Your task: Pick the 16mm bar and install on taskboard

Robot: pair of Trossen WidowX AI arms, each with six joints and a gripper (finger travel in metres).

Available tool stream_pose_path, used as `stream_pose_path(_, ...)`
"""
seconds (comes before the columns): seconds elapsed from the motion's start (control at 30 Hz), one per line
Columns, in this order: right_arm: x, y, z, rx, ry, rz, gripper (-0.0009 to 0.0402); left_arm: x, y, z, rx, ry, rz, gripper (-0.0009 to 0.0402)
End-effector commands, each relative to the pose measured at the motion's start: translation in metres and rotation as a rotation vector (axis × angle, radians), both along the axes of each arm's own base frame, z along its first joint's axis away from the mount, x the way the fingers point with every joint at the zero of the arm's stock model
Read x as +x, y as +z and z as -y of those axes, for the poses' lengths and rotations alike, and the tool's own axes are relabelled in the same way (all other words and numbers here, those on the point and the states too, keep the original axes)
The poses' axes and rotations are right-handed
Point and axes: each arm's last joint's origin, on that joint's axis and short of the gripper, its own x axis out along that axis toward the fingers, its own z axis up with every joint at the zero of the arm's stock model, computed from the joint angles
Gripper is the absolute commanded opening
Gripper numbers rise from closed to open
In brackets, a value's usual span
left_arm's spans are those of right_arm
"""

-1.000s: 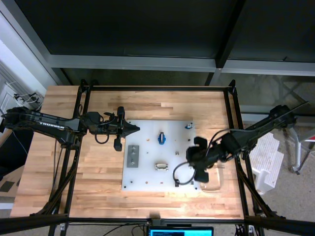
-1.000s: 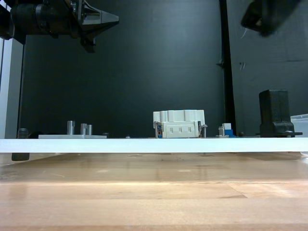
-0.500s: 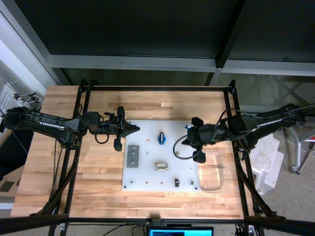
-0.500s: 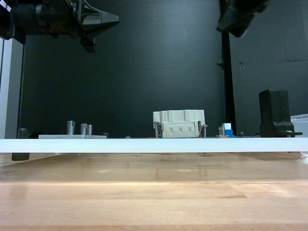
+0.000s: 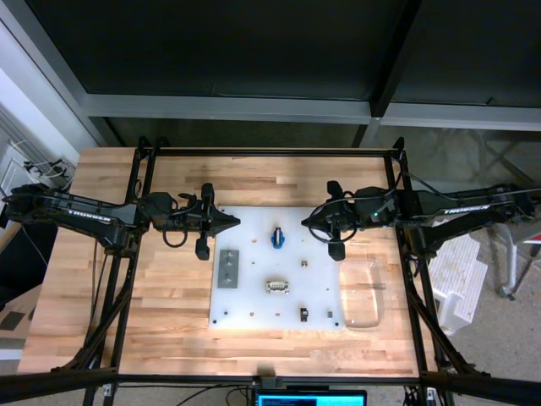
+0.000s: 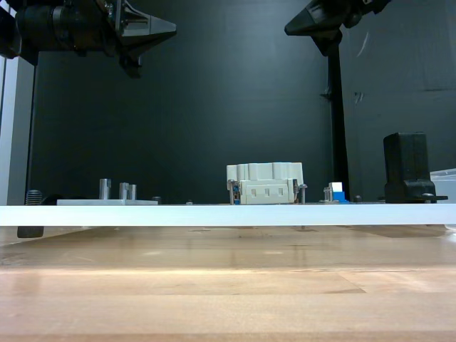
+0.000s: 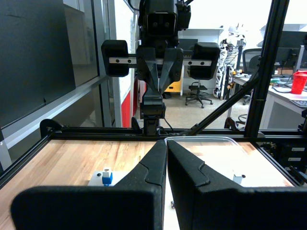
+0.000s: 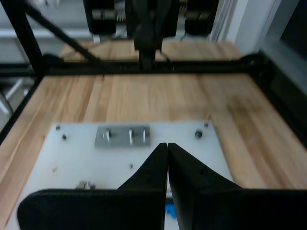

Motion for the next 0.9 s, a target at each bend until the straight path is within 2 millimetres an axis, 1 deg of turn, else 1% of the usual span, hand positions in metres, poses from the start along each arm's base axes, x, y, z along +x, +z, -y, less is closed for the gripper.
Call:
stream_pose_path(0.03, -0.003, -0.004, 0.004, 0.022, 0.031, 0.069, 0.0, 0.0, 0.0, 0.0, 0.0, 0.0, 0.0, 0.0)
stream_pose_path(0.53, -0.007, -0.031, 0.02, -0.006, 0.01, 0.288, 0.0, 0.0, 0.0, 0.0, 0.0, 0.0, 0.0, 0.0)
stream_pose_path(0.73, -0.009, -0.043, 0.021, -0.008, 0.012, 0.344, 0.0, 0.0, 0.0, 0.0, 0.0, 0.0, 0.0, 0.0)
stream_pose_path(0.9, -0.011, -0.049, 0.021, -0.002, 0.043, 0.374, 0.0, 0.0, 0.0, 0.0, 0.0, 0.0, 0.0, 0.0)
